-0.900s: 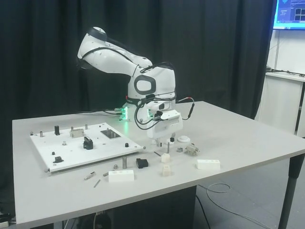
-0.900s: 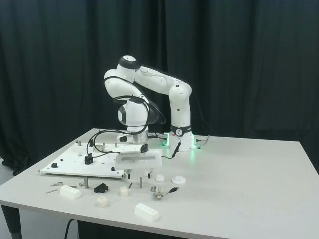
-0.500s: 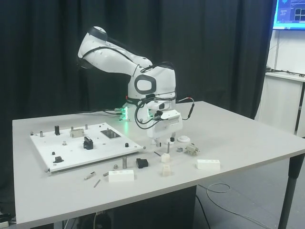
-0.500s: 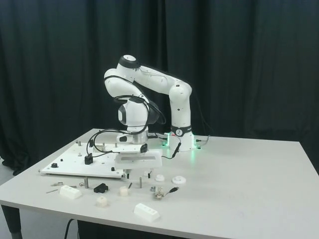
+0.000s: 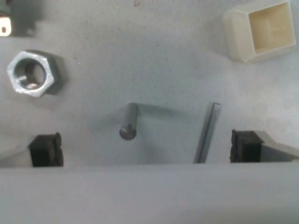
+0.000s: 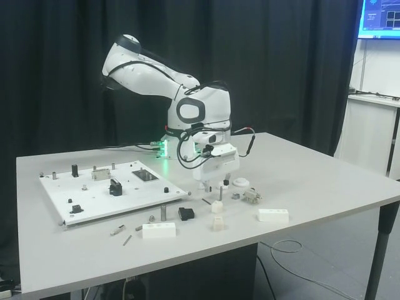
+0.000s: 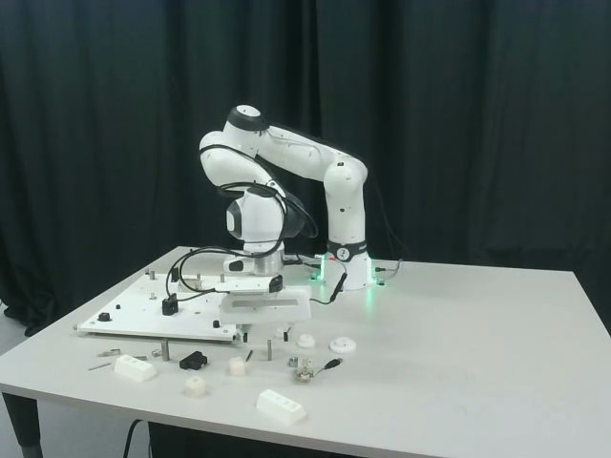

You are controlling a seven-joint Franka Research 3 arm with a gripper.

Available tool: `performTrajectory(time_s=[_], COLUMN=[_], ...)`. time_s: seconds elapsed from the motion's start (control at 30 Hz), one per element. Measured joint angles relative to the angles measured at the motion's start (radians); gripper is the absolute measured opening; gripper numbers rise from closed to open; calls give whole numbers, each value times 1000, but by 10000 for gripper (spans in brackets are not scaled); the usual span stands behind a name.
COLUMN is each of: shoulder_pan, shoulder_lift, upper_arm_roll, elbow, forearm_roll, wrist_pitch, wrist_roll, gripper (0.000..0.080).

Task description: Remove square peg 4.

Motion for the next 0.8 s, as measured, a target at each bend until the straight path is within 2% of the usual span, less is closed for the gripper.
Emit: performTrajectory(time_s=[0.8], shoulder_pan=[0], shoulder_lift=[3], upper_arm_roll=[13], elbow=[0], forearm_roll=[4], wrist_pitch=[-5], wrist_roll=[0], gripper=[800])
